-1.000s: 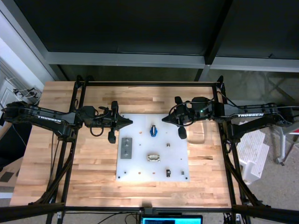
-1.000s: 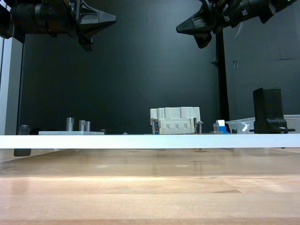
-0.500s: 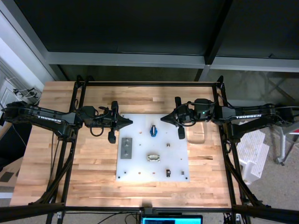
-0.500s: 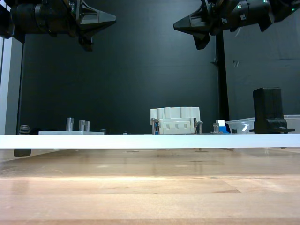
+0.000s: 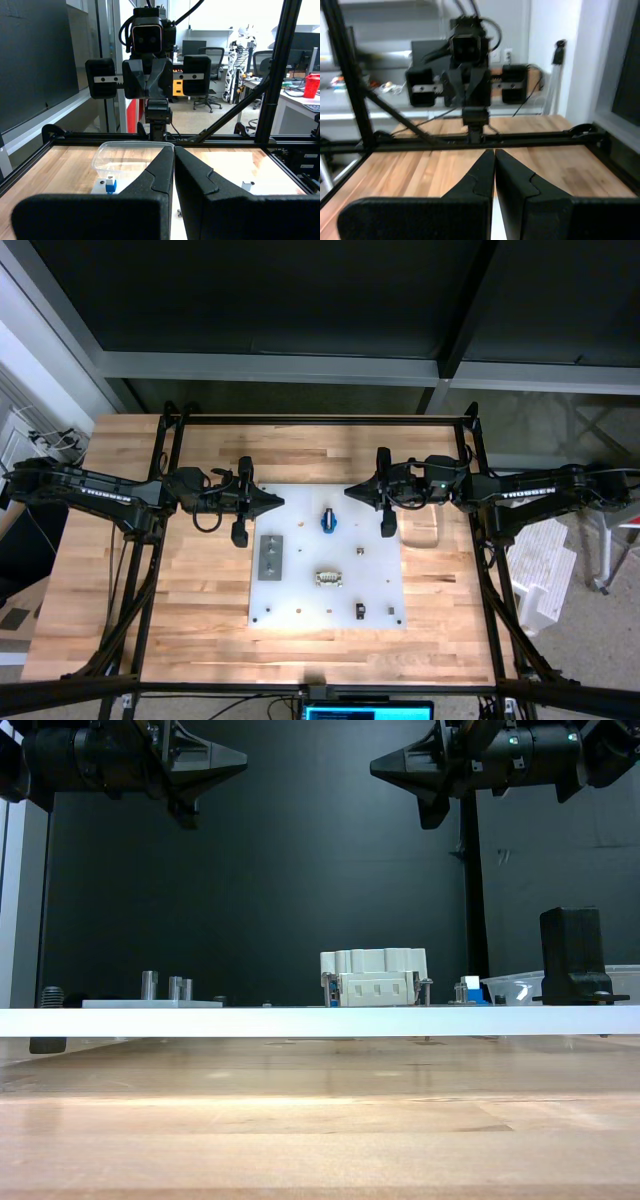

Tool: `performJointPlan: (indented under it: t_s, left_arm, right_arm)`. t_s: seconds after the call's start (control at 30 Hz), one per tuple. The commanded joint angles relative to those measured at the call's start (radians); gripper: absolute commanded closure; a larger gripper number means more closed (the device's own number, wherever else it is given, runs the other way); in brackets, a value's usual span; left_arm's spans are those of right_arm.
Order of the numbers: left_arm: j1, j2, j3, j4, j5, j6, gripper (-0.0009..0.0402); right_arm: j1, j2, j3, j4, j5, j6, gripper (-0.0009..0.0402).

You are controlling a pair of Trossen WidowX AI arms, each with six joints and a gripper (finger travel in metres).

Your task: Pick the 16mm bar and install on taskboard

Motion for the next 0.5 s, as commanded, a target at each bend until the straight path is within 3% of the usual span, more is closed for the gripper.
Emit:
performJointPlan:
  t_s: [0.03,0.17,0.5]
  left_arm:
    - [0.0,0.0,0.0,0.0,0.0,0.0,0.0393]
    - [0.0,0.0,0.0,0.0,0.0,0.0,0.0393]
    - [0.0,0.0,0.0,0.0,0.0,0.0,0.0393]
  right_arm:
    - [0.003,0.0,-0.003,0.005,0.014,-0.002,0.0393]
    - [0.005,0.0,-0.008,0.012,-0.01,-0.002,0.0393]
    - [0.009,0.0,-0.033,0.056,-0.01,0.009,0.0393]
